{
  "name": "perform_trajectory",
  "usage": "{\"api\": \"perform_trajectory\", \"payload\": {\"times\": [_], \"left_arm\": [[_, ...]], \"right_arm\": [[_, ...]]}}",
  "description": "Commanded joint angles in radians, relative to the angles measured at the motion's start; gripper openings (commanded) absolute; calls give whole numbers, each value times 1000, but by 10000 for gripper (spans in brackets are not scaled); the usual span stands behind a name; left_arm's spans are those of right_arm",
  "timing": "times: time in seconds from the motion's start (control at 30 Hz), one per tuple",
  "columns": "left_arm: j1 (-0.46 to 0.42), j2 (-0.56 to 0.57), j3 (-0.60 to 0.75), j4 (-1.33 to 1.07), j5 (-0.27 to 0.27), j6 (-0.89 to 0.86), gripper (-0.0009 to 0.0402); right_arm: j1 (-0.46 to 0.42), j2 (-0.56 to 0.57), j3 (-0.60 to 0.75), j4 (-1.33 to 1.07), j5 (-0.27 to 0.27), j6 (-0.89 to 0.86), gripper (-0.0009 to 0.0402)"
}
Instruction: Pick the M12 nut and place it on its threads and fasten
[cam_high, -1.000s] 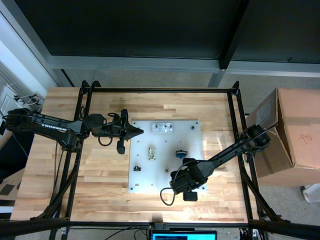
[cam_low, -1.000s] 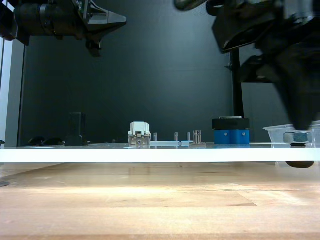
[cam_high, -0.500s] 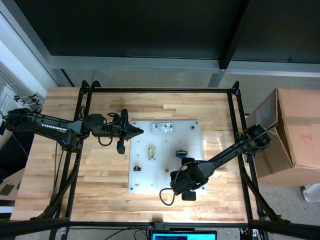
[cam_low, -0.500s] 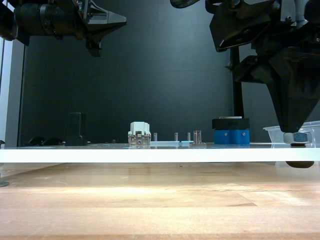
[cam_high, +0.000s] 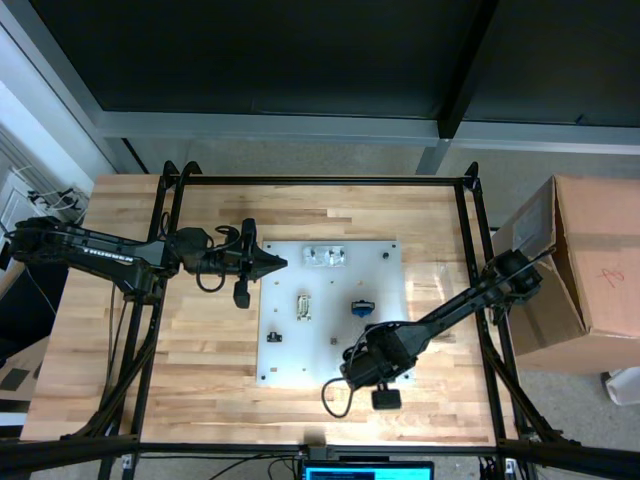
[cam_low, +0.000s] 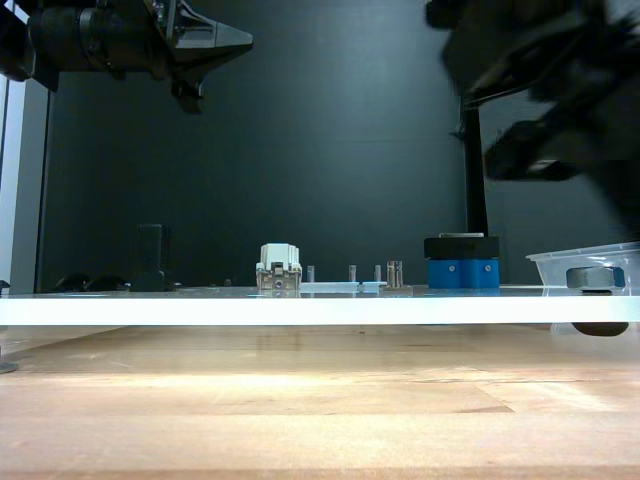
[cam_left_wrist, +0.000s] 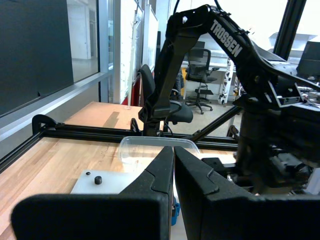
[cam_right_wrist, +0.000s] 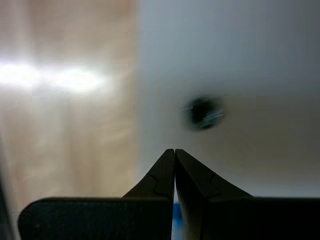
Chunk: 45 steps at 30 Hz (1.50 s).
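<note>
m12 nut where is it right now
Low view: the M12 nut sits on its stud at the board's near right edge, before the clear tray, below the shut right claw; the left claw hangs high over the board's left edge.

- Left gripper (cam_low: 232, 40) hangs high at the left, fingers together, pointing right
- Right gripper (cam_low: 600, 170) is a dark blur at the upper right, apart from the nut
- M12 nut (cam_low: 595, 277) sits free on its stud, level, in front of the clear tray (cam_low: 550, 262)
- White board (cam_low: 300, 308) lies on the bench (cam_low: 300, 400)
</note>
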Motion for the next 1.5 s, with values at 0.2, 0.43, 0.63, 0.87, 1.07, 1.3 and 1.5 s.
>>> {"api": "perform_trajectory", "payload": {"times": [0.2,0.43,0.63,0.87,1.07,1.3,1.5], "left_arm": [[0,0,0,0,0,0,0],[0,0,0,0,0,0,0],[0,0,0,0,0,0,0],[0,0,0,-1,0,0,0],[0,0,0,0,0,0,0],[0,0,0,1,0,0,0],[0,0,0,0,0,0,0]], "right_arm": [[1,0,6,-6,193,47,0],[3,0,-4,3,191,47,0],[5,0,-22,52,27,31,0],[7,0,-15,21,-116,2,0],[7,-2,-5,10,40,19,0],[8,-1,-5,11,142,34,0],[8,-1,-10,26,196,51,0]]}}
